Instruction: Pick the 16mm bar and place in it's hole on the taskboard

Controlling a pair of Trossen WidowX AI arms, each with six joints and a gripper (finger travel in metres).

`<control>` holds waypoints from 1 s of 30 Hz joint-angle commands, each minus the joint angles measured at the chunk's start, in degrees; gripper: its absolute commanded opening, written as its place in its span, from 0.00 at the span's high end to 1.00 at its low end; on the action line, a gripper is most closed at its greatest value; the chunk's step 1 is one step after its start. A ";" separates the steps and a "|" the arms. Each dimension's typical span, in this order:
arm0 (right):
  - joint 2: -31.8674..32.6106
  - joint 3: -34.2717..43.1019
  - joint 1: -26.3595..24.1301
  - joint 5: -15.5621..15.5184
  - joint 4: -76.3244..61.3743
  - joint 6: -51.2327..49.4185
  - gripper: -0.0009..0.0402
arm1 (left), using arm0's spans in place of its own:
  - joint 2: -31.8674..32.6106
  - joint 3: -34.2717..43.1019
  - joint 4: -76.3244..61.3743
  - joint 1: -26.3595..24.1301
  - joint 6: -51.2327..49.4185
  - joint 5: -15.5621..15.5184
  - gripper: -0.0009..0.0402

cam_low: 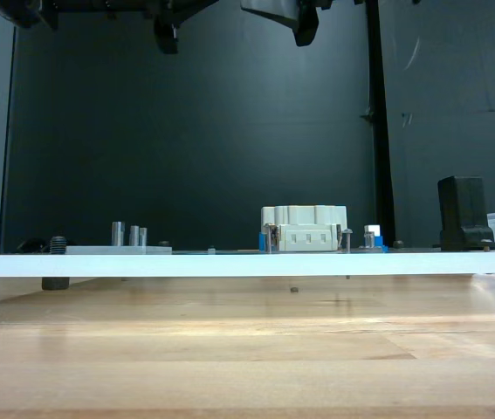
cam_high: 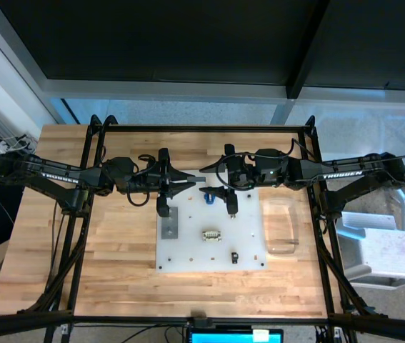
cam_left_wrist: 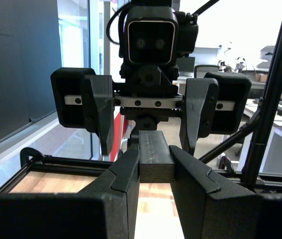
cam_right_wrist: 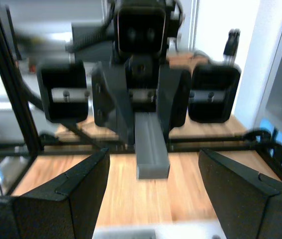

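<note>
Gripping the 16mm bar (cam_left_wrist: 155, 154) level above the taskboard (cam_high: 188, 250) far edge, left tool (cam_left_wrist: 156, 172) faces the wide-open right tool (cam_left_wrist: 149, 124); advise closing squarely on the bar's free end.

The brand name TROSSEN stands in white capitals on the dark forearm of the left arm (cam_high: 56, 172), to the left of the taskboard (cam_high: 188, 250). The same word runs along the right arm (cam_high: 341, 174), to the taskboard's right. No other lettering can be read.
</note>
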 commanded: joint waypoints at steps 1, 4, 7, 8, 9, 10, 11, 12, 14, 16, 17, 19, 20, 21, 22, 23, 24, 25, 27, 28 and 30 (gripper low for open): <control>0.07 -2.14 0.00 -0.04 6.32 1.42 0.37 | 0.04 0.00 -0.13 0.00 -0.11 0.00 0.98; 0.26 -3.10 0.00 -0.02 8.70 1.55 0.37 | 0.02 0.00 -0.04 0.00 -0.24 0.00 0.98; 0.28 -3.23 0.00 -0.09 8.85 1.55 0.38 | 0.02 0.00 0.37 0.00 -0.24 0.02 0.98; 0.28 -3.26 0.00 -0.09 8.87 1.53 0.39 | 0.02 0.00 0.46 -0.02 -0.24 0.02 0.98; 0.28 -3.28 0.00 -0.13 8.90 1.53 0.39 | 0.02 0.00 0.55 -0.02 -0.24 0.02 0.98; 0.28 -3.32 0.00 -0.24 8.92 1.51 0.39 | 0.02 0.00 0.85 0.00 -0.24 0.02 0.98; 0.28 -3.43 0.00 -0.22 8.94 1.49 0.39 | 0.02 0.00 1.49 0.00 -0.24 0.04 0.98; 0.28 -3.63 0.00 -0.22 9.20 1.49 0.40 | 0.02 0.00 2.01 -0.02 -0.22 0.04 0.98; 0.28 -4.28 0.00 -0.22 10.54 1.64 0.40 | 0.02 0.00 2.47 -0.02 -0.24 0.04 0.98; 0.24 -4.94 0.00 -0.24 11.78 2.56 0.40 | 0.02 0.00 2.54 -0.04 -0.24 0.04 0.98; 0.22 -5.09 0.00 -0.22 11.96 2.80 0.40 | 0.02 0.00 2.69 -0.04 -0.28 0.04 0.98; 0.22 -5.18 0.00 -0.24 11.93 2.84 0.41 | 0.02 0.00 2.73 -0.07 -0.39 0.04 0.98; 0.22 -5.16 0.00 -0.37 11.96 2.89 0.42 | 0.02 0.00 2.71 -0.04 -0.50 0.04 0.98; 0.22 -5.14 0.00 -0.48 11.98 2.86 0.42 | 0.02 0.00 2.73 -0.04 -0.50 0.04 0.98; 0.22 -5.14 0.00 -0.48 12.04 2.86 0.43 | 0.02 0.00 2.73 -0.04 -0.50 0.04 0.98; 0.20 -5.14 0.00 -0.48 12.13 2.86 0.44 | 0.02 0.00 2.73 -0.04 -0.50 0.04 0.98; 0.17 -5.14 0.00 -0.48 12.20 2.86 0.45 | 0.02 0.00 2.71 -0.04 -0.50 0.04 0.98; 0.17 -5.14 0.00 -0.48 12.31 2.86 0.46 | 0.02 0.00 2.73 -0.04 -0.50 0.04 0.98; 0.17 -5.14 0.00 -0.48 12.55 2.86 0.48 | 0.02 0.00 2.62 -0.04 -0.50 0.04 0.98; 0.17 -5.14 0.00 -0.48 12.74 2.86 0.50 | 0.02 0.00 2.56 -0.07 -0.50 0.04 0.98; 0.17 -5.14 0.00 -0.48 13.03 2.84 0.52 | 0.02 0.00 2.54 -0.04 -0.57 0.04 0.98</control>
